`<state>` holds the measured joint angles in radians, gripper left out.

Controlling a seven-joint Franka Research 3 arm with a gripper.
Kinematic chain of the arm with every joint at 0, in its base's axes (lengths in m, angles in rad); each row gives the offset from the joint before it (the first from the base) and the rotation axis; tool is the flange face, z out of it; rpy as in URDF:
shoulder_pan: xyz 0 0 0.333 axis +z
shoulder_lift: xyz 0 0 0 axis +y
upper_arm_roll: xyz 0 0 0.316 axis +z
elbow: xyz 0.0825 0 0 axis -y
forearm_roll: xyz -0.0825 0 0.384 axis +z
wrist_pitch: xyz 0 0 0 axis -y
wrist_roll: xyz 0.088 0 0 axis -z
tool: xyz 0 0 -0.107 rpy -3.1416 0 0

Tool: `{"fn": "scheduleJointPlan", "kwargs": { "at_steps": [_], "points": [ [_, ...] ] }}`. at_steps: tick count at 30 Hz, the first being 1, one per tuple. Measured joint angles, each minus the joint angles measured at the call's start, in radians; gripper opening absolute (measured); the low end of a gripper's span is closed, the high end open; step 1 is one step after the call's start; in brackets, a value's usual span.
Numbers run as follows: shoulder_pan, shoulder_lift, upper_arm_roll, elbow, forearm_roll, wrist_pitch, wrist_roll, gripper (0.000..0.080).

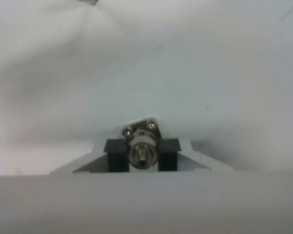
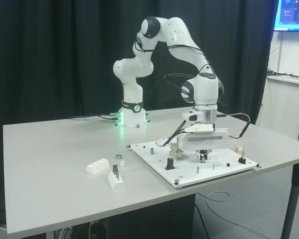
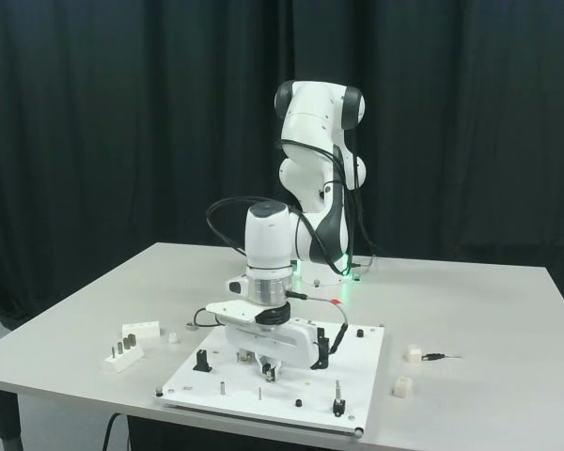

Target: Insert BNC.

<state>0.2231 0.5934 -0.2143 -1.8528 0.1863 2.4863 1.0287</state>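
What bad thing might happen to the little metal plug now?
The BNC connector sits between the gripper fingers just above the white board. If it comes down tilted or off-centre, it may jam or scrape. The arm's loose cable hangs nearby and might snag on the small posts.

Grey table (image 2: 50, 149), white board (image 2: 154, 162) on it, arm base (image 2: 131, 117), small white blocks (image 2: 97, 166)
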Motion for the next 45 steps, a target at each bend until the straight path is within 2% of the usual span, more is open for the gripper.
{"fn": "scheduleJointPlan", "kwargs": {
  "at_steps": [45],
  "points": [
    [0.002,0.002,0.000,0.004,-0.003,0.000,0.434,0.0124]
  ]
}}
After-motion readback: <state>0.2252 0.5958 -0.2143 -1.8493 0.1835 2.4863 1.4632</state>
